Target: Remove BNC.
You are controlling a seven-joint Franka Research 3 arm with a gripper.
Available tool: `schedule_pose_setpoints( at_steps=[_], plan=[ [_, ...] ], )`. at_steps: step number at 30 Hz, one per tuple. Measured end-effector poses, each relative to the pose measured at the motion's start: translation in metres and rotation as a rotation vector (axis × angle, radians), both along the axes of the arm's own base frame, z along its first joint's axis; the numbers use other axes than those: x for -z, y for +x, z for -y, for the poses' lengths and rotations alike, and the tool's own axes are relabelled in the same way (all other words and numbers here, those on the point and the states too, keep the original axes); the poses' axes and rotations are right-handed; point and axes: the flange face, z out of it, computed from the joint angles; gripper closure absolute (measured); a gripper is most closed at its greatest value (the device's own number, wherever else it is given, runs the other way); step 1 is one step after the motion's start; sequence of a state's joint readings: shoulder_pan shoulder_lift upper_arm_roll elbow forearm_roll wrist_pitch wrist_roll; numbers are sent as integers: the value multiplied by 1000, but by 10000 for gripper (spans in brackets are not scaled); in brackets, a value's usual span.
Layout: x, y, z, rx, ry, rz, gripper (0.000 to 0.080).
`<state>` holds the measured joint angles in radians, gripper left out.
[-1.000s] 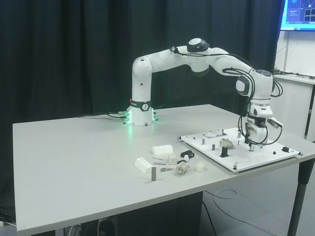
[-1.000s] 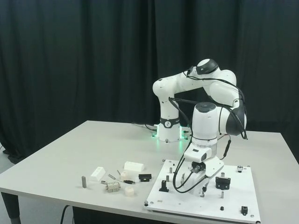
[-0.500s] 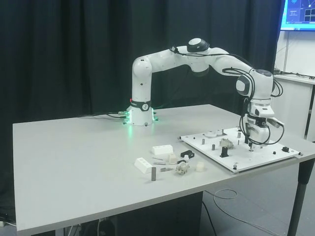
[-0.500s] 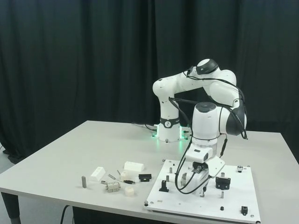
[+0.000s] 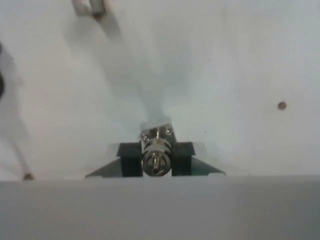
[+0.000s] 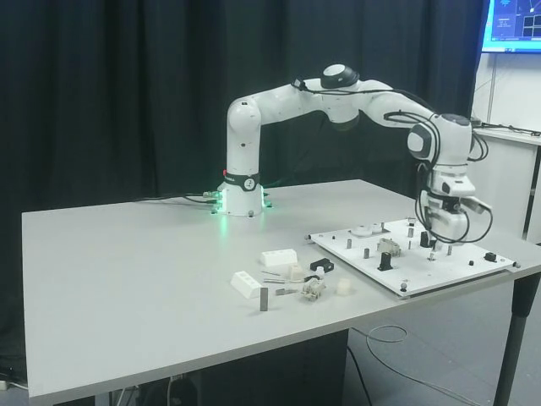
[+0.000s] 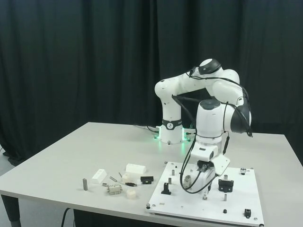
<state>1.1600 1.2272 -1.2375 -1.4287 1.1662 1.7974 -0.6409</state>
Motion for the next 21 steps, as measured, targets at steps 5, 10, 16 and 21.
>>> schedule_pose_setpoints(
  at_steps=[5,10,16,21],
  plan=[
    [-20,0,-4,-3,13,-10,683],
    [-37,1,-3,47,14,-17,683],
    [-48,2,1,89,3,-13,683],
    [-52,4,5,116,-5,-7,683]
  ],
)
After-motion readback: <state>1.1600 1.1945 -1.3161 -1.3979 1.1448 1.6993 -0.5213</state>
